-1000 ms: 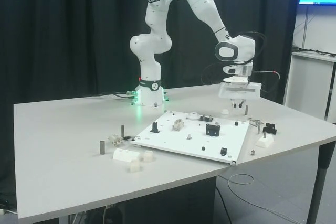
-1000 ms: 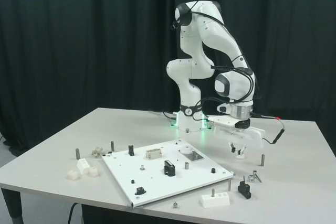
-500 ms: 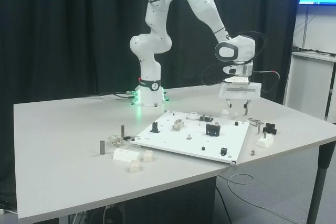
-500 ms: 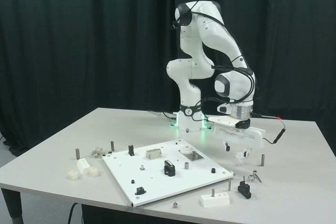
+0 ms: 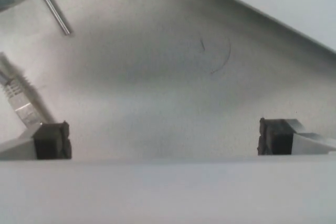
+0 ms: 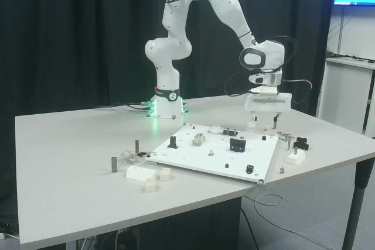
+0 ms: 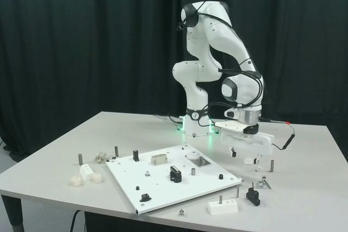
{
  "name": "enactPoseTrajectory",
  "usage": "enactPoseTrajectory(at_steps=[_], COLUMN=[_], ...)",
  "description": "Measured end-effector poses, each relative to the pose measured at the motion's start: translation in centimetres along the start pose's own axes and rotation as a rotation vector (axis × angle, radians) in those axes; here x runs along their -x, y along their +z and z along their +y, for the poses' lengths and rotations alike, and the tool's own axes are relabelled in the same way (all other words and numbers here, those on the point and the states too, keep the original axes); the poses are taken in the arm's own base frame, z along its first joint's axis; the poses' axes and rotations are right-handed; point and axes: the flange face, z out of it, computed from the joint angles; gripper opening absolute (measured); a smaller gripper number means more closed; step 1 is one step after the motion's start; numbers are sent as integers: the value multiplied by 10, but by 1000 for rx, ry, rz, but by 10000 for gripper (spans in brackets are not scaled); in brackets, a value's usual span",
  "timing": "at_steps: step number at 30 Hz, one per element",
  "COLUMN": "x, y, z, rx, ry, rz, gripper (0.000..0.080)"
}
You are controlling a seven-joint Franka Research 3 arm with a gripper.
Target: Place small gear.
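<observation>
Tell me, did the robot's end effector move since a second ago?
Yes. The end effector has lifted away from the small white gear, which sits on the grey table beside the white board.

lighting the grey table [image 6: 70,144] evenly from above, leaving black curtains [image 7: 81,42] dim behind. glowing green at the arm's base [image 6: 153,108]. blurring the wrist view heavily, casting soft shadow across its tabletop, with a rod [image 5: 50,3] smeared.
</observation>
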Motion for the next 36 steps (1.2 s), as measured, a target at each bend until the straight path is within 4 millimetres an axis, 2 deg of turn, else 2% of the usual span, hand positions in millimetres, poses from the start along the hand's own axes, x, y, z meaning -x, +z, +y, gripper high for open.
enactPoseTrajectory(at_steps=[36], x=[-20], y=[-9], z=[-14], rx=[-39], ry=[-80], rz=[-2], gripper=[800])
